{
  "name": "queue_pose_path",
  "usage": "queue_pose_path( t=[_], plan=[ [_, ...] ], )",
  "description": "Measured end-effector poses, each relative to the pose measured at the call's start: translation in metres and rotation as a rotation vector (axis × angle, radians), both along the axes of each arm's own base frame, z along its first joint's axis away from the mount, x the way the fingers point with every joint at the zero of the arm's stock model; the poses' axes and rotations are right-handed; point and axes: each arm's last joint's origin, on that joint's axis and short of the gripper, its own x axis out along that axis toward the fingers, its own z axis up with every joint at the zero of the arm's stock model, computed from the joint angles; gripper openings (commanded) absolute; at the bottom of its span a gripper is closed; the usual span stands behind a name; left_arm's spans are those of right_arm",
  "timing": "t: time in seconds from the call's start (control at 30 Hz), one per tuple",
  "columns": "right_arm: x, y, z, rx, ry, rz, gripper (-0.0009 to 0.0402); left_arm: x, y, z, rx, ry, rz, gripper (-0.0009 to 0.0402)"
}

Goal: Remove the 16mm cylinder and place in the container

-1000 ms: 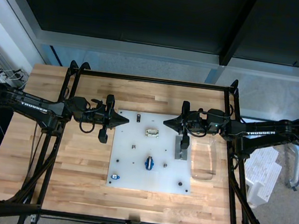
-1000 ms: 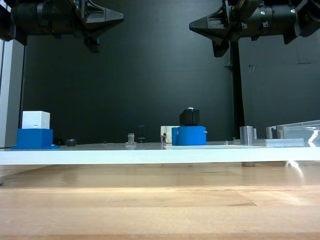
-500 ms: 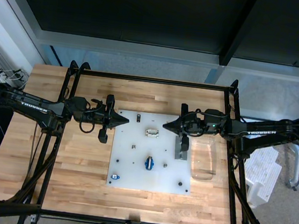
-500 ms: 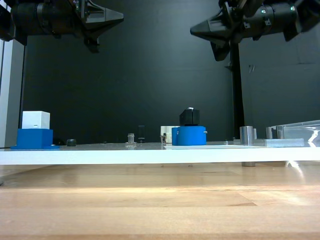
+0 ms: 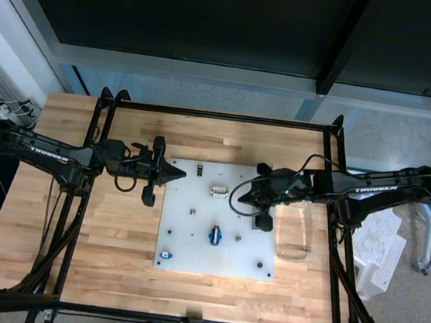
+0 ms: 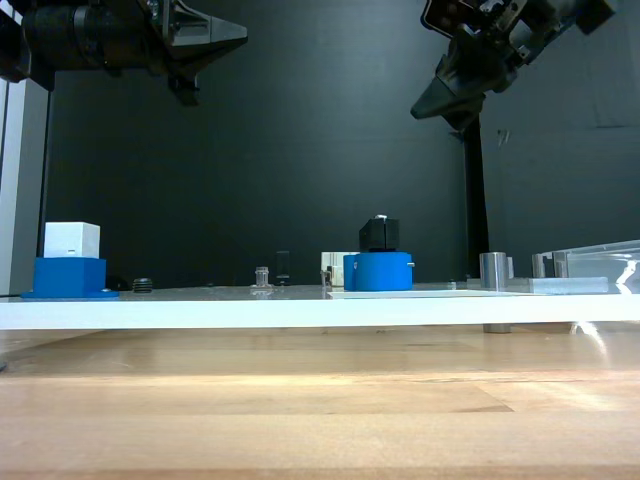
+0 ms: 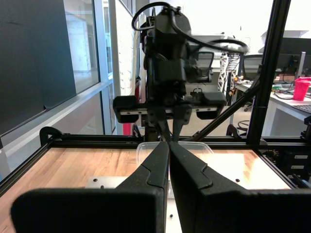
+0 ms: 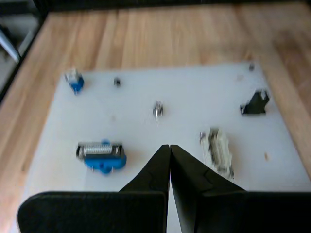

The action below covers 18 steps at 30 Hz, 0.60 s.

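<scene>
Since a second ago the right arm has changed. The right gripper (image 5: 236, 200) has swung towards the near side and tipped over. It pointed level across the far part of the white board (image 5: 191, 240) before; now its nose pitches down and to the left, high above the board's middle, in the low view (image 6: 418, 112). The right forearm runs in from the right edge of the table at a slant, with the wrist bent downward. Through its own camera I see its two fingers (image 8: 160, 160) pressed together with nothing between them.

The left arm has not moved. It reaches in level from the left, and the left gripper (image 5: 181, 173) is parked high (image 6: 240, 33) over the board's far-left edge, pointing right. Its claw is closed and empty too (image 7: 169, 144).

The 16mm cylinder (image 5: 238, 240) stands upright on the board where it was, just right of the blue-clipped part (image 5: 214, 235) and nearer than the right gripper's tip. In the low view the peg (image 6: 493, 271) is well below that gripper. The container (image 5: 292, 256) sits on the table at the board's right edge, unchanged.
</scene>
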Motion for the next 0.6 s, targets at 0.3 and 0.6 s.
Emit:
queue_pose_path(
  t=[0.3, 0.6],
  plan=[
    [0.019, 0.024, 0.001, -0.033, 0.218, 0.076, 0.0001, 0.0, 0.0, 0.0, 0.0, 0.0, 0.0, 0.0],
    [0.038, 0.04, -0.001, -0.066, 0.374, 0.057, 0.0055, 0.0, 0.0, 0.0, 0.0, -0.001, 0.0, 0.0]
  ],
)
